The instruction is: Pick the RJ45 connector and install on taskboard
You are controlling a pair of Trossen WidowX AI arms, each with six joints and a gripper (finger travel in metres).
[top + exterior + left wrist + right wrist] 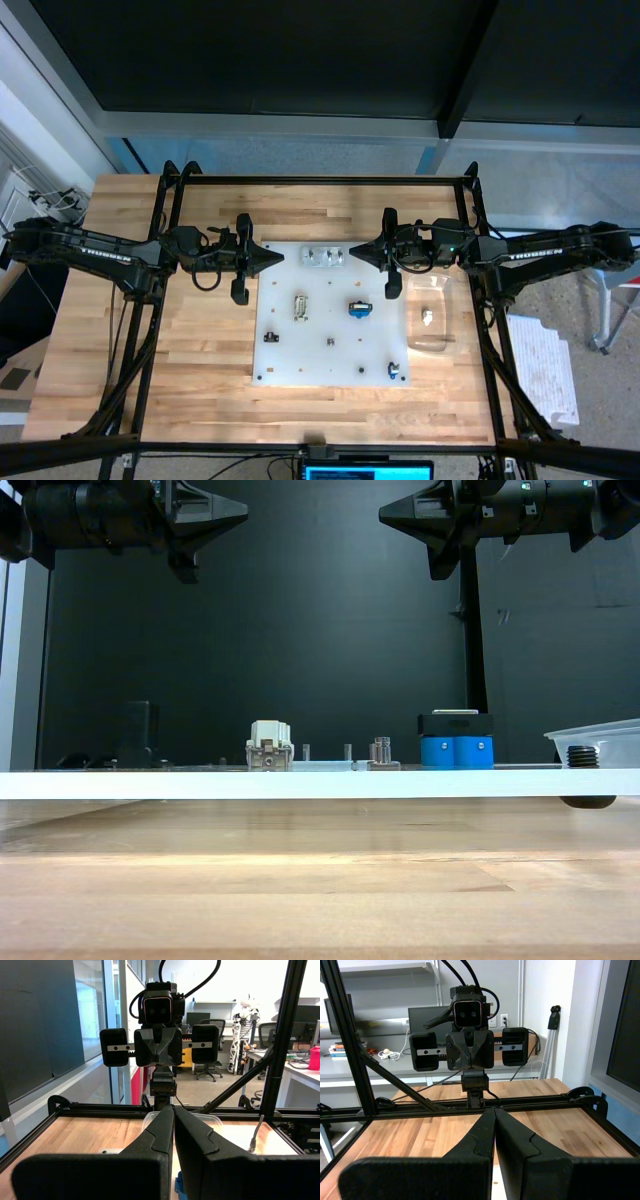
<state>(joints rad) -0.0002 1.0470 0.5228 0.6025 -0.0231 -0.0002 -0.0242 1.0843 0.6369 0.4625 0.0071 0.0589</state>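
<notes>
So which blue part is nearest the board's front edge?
The small jack at the near right corner; the larger part sits mid-board. Left gripper and right gripper hover high.

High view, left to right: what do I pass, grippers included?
Left gripper, shut, over the board's far left corner → grey part → right gripper, shut, over the board's far edge → blue jack → white block in the tray.

Small blue jack on my white taskboard sits at its near right corner, top looks greyish, white block lies pale in the clear tray, can't tell where the connector is
</notes>
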